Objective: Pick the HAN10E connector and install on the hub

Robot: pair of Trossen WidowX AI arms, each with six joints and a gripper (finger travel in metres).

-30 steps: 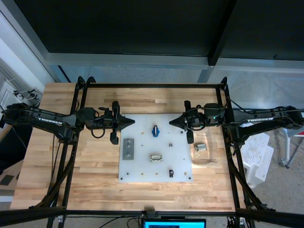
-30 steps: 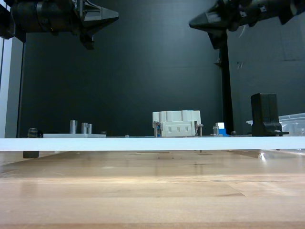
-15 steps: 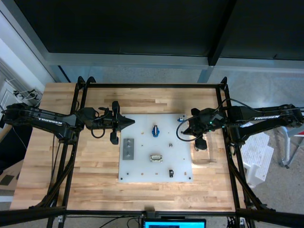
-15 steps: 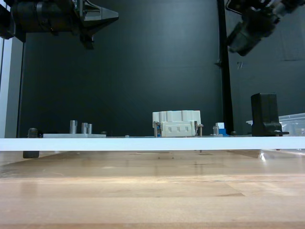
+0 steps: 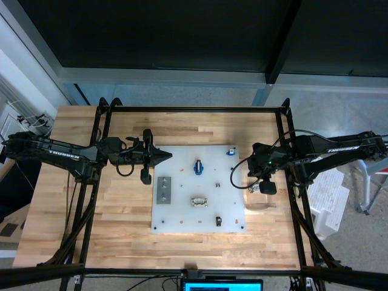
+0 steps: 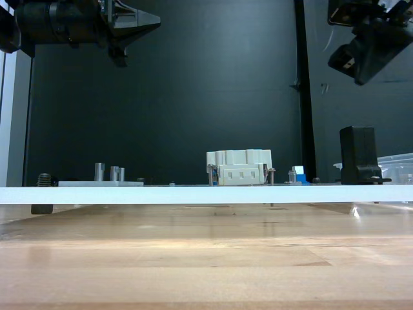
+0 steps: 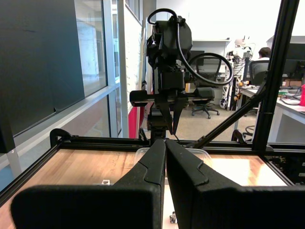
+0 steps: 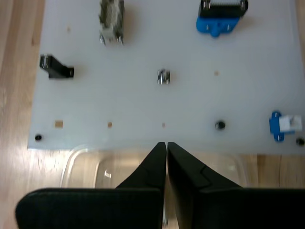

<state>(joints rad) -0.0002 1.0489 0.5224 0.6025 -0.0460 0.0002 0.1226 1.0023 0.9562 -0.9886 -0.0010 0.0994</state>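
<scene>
here the right gripper (image 5: 267, 187) hangs tilted downward over the clear tray (image 5: 260, 207), which sits on the wooden table (image 5: 121, 212) just beside the right edge of the white board (image 5: 182, 212). in the right wrist view its fingers (image 8: 147, 176) are pressed together tip to tip and hold nothing. the han10e connector (image 5: 254, 189) lies in that tray, a small pale piece showing just beside the gripper in the high view and partly covered by it; whether the two touch cannot be told. in the low view the right gripper sits well above the level of the board. the hub (image 5: 198, 201) stands upright on the board near its middle, a little toward the near edge and well apart from the tray and the connector; the low view shows its beige body with metal flanges at both ends. on the board around it are a grey metal block (image 5: 163, 189) to its left, a blue knob (image 5: 198, 167) beyond it and a small black part (image 5: 219, 220) nearer the front. the left gripper (image 5: 170, 156) hangs high over the board's left edge, pointing inward. its fingers (image 7: 150, 171) are likewise closed against each other on nothing, facing the right arm (image 7: 167, 47) across the table.
</scene>
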